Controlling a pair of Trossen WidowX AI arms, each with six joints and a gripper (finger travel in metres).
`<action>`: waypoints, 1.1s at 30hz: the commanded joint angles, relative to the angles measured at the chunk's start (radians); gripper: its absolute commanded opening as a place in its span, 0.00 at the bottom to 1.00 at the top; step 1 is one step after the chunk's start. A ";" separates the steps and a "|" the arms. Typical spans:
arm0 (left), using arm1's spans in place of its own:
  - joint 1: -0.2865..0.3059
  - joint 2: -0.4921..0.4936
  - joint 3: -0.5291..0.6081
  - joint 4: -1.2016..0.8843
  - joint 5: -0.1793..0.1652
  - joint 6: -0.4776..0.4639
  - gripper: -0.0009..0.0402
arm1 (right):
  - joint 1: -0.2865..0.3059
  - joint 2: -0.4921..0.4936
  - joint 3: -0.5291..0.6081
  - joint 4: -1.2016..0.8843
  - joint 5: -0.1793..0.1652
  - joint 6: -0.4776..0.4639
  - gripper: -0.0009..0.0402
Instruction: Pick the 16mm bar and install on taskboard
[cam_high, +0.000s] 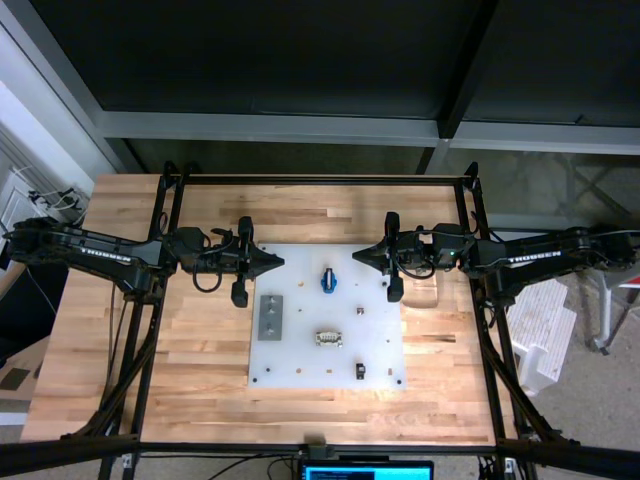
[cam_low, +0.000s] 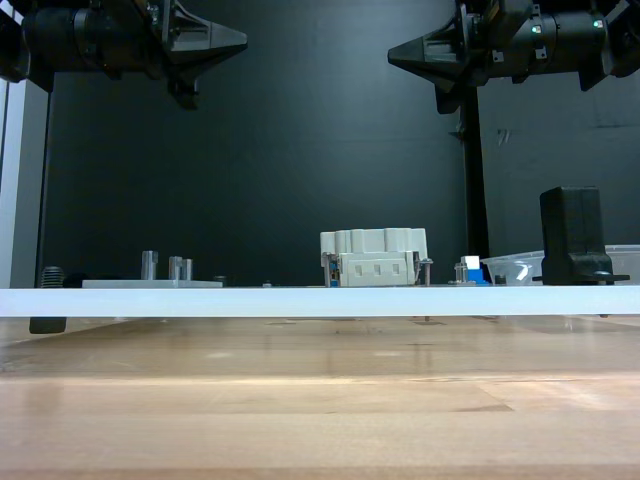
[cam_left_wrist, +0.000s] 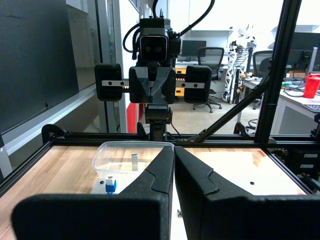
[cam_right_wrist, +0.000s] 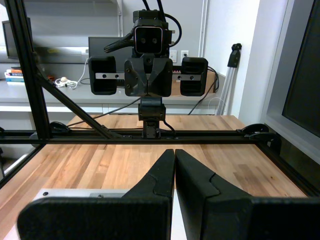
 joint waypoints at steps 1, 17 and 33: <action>0.000 0.000 0.000 0.000 0.000 0.000 0.02 | 0.000 0.000 0.000 0.000 0.000 0.000 0.02; 0.000 0.000 0.000 0.000 0.000 0.000 0.02 | 0.000 0.000 0.000 0.000 0.000 0.000 0.02; 0.000 0.000 0.000 0.000 0.000 0.000 0.02 | 0.000 -0.039 0.122 -0.451 0.009 0.053 0.02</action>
